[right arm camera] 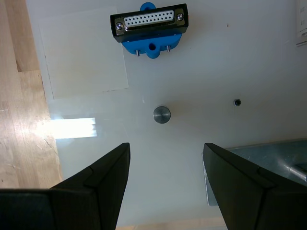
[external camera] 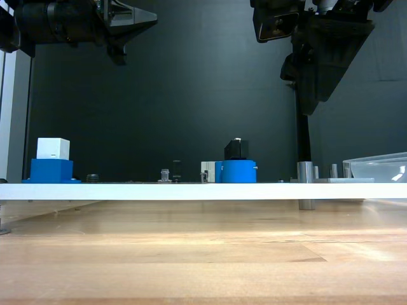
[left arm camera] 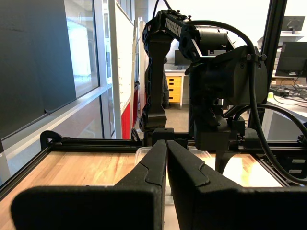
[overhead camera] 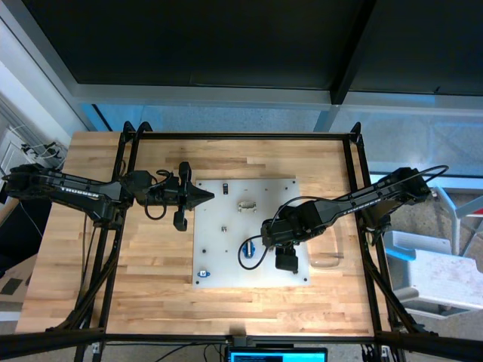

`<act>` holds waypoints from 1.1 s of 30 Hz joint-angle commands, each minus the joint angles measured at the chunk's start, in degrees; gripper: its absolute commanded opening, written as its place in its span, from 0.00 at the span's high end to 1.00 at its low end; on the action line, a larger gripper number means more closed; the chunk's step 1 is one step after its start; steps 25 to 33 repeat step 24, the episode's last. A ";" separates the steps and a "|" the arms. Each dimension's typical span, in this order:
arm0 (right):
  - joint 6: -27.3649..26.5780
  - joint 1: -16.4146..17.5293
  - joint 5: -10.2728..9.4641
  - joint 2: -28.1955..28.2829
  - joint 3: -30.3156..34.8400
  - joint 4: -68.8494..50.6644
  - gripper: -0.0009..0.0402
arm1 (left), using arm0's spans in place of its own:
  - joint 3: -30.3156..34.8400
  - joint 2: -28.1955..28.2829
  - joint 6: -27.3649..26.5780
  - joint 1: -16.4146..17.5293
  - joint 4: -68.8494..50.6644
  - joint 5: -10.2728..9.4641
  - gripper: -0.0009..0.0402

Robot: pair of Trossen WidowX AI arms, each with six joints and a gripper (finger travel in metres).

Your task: Pick the 16mm cylinder and place it in the taskboard

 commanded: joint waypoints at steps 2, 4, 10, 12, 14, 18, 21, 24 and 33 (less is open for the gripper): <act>0.00 0.00 0.02 0.02 0.00 0.00 0.46 | 0.00 0.02 0.00 0.00 0.00 0.02 0.98; 0.00 0.00 0.02 0.02 0.00 0.02 0.46 | 0.00 0.02 0.02 0.02 0.00 0.02 0.98; 0.02 0.02 0.02 0.02 0.00 0.02 0.46 | 0.00 0.02 0.00 0.02 0.00 0.02 0.98; 0.02 0.02 0.02 0.02 0.00 0.02 0.46 | 0.00 0.02 0.02 0.00 0.00 0.02 0.98; 0.02 0.02 0.02 0.02 0.00 0.02 0.46 | 0.00 0.02 0.02 0.02 0.00 0.02 0.98; 0.02 0.02 0.02 0.02 0.00 0.04 0.46 | 0.00 0.02 0.02 0.00 0.00 0.02 0.98; 0.02 0.02 0.02 0.02 0.00 0.28 0.46 | 0.00 0.02 0.02 0.02 0.00 0.02 0.98; 0.00 0.00 0.02 0.02 0.00 0.48 0.46 | 0.00 0.02 0.02 0.00 0.00 0.02 0.98; 0.00 0.00 0.02 0.02 0.00 0.48 0.46 | 0.00 0.02 0.02 0.00 0.00 0.02 0.98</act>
